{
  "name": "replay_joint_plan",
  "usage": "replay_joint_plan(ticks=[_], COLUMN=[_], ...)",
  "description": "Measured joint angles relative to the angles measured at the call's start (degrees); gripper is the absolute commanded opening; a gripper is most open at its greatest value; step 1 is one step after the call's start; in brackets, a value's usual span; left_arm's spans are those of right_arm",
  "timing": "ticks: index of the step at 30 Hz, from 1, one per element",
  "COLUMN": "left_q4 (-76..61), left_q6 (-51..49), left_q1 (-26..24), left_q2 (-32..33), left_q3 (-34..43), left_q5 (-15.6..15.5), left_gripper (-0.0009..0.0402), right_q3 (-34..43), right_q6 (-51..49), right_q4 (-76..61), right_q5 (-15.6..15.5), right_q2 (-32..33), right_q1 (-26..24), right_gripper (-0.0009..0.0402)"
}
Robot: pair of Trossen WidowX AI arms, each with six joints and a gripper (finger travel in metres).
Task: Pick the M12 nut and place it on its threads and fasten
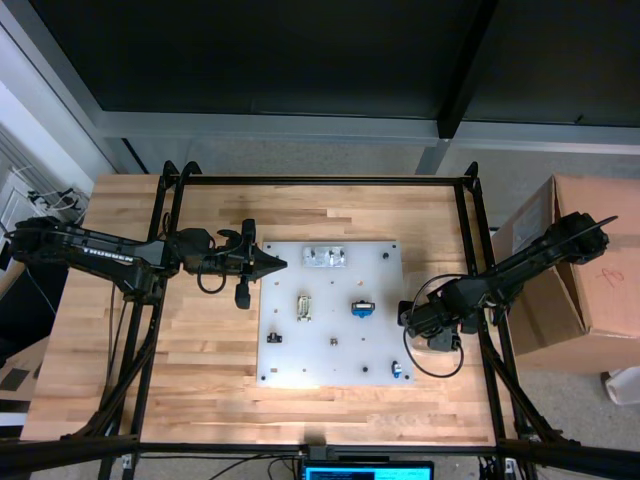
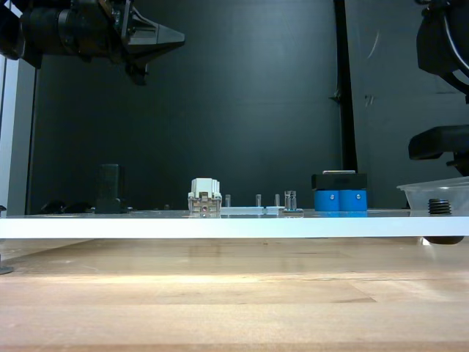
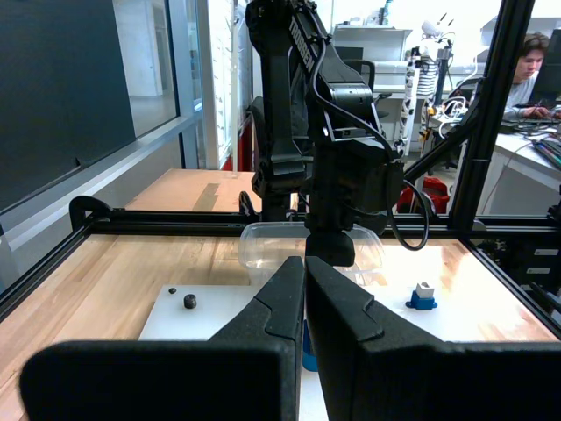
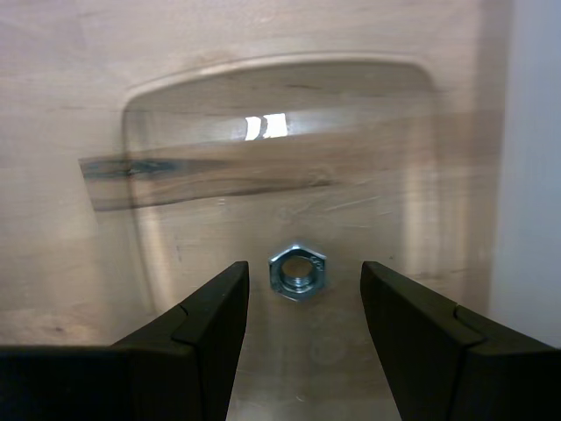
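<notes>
My right gripper (image 4: 303, 265) hangs over the clear tray (image 4: 272, 68), pointing straight down, with its fingers (image 4: 210, 324) spread wide. The M12 nut (image 4: 297, 273) lies flat and free on the tray floor between the two fingertips, its hole facing up at me and neither finger touching it. From the high view I place this gripper just off the right edge of the white board (image 1: 300, 360), above the wooden table (image 1: 200, 400); the arm hides the tray there.

In the low view the black ribbed stud (image 2: 440, 207) stands bare near the board's right end, its ribs showing and nothing on top of it. The tray's wall rises behind it. So the nut is clear of its stud and in the tray.

My left gripper (image 3: 304, 261) has its fingers pressed together and holds nothing. In the high view it floats at the board's far left edge, pointing inward across the board, and the low view shows it well above the surface.

On the board I also see a blue connector block (image 2: 339, 199) and a pale connector housing (image 2: 204, 198). A cardboard box (image 1: 585, 270) sits beyond the table's right side.
</notes>
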Motion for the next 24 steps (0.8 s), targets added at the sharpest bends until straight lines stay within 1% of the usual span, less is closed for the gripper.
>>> replay_joint_plan(ticks=[3,7,24], left_q4=[0.0,0.0,0.0], left_q6=[0.02,0.02,0.0], left_q1=[0.02,0.02,0.02], left_q2=[0.0,0.0,0.0], left_q3=[0.0,0.0,0.0], left_q5=[0.0,-0.02,0.0], left_gripper=[0.0,0.0,0.0], right_q3=[-0.63,-1.55,-1.95], right_q6=[0.0,0.0,0.02], right_q4=[0.85,2.21,2.67], right_q5=[0.02,0.02,0.02], right_q2=[0.0,0.0,-0.02], right_q1=[0.04,0.04,0.09], right_gripper=[0.0175,0.0161,0.0063])
